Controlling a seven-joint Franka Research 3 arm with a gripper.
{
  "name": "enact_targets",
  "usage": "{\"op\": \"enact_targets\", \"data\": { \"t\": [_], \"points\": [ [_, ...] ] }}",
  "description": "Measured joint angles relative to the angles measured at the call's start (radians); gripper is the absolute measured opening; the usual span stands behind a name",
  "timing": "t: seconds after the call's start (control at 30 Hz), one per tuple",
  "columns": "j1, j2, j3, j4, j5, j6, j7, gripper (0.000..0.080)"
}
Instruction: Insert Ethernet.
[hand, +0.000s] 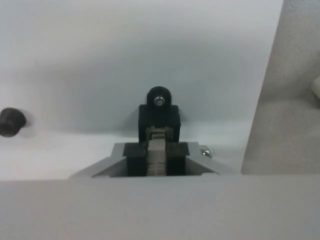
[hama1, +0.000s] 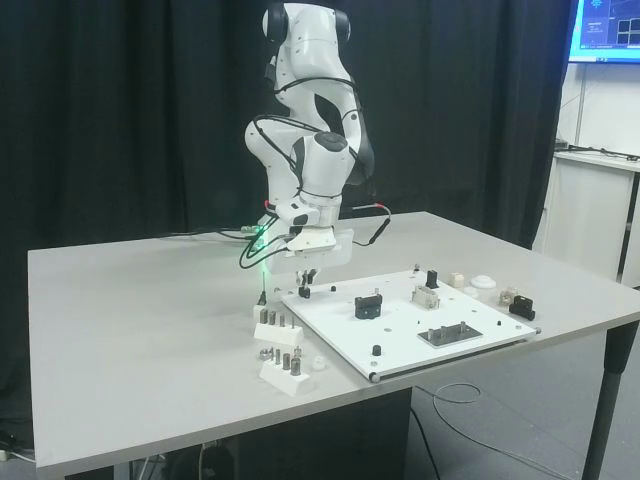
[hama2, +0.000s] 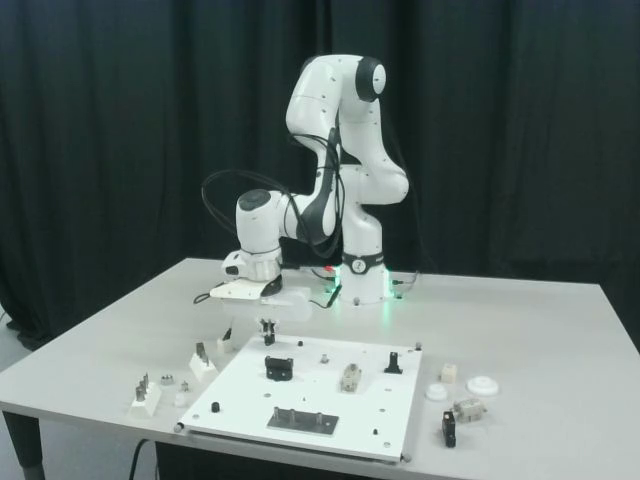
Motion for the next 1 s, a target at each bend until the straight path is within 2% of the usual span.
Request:
{"op": "enact_targets", "data": {
  "t": [1.0],
  "points": [
    [0.000, 0.000, -0.001, -0.004, 0.009, 0.011, -0.009, 0.0075]
  ]
}}
